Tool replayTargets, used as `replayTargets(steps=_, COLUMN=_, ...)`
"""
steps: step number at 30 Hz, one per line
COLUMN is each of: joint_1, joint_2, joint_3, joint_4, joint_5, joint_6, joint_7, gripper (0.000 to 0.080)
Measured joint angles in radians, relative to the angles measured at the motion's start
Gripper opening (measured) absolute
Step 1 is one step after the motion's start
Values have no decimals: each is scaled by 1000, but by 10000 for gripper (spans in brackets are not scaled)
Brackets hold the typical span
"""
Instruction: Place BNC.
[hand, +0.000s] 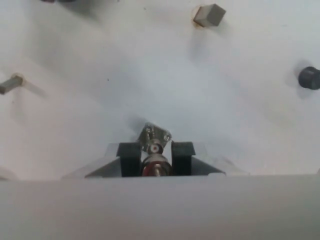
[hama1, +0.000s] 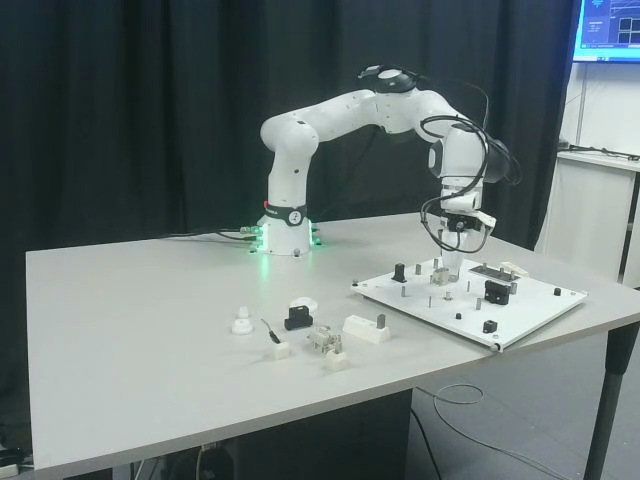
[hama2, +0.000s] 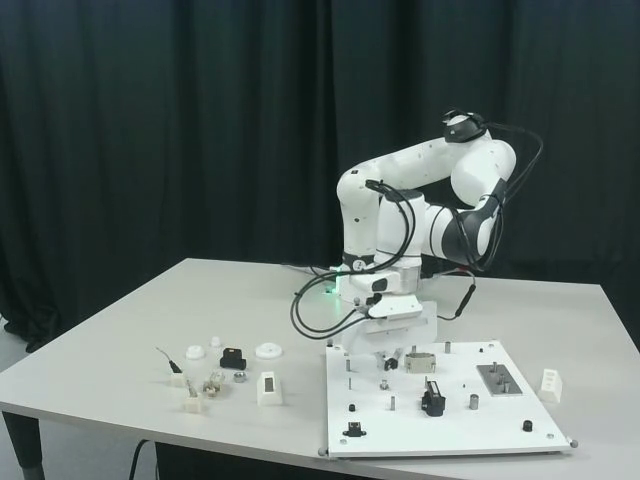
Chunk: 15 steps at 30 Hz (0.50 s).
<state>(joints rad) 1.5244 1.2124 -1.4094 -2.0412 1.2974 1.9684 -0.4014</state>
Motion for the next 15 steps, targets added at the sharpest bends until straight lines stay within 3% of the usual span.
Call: replayTargets(steps=15, joint_1=-2, joint_2=0, joint_3=-4, joint_4=0, joint_5=-2, joint_6=1, joint_7=22, gripper=124)
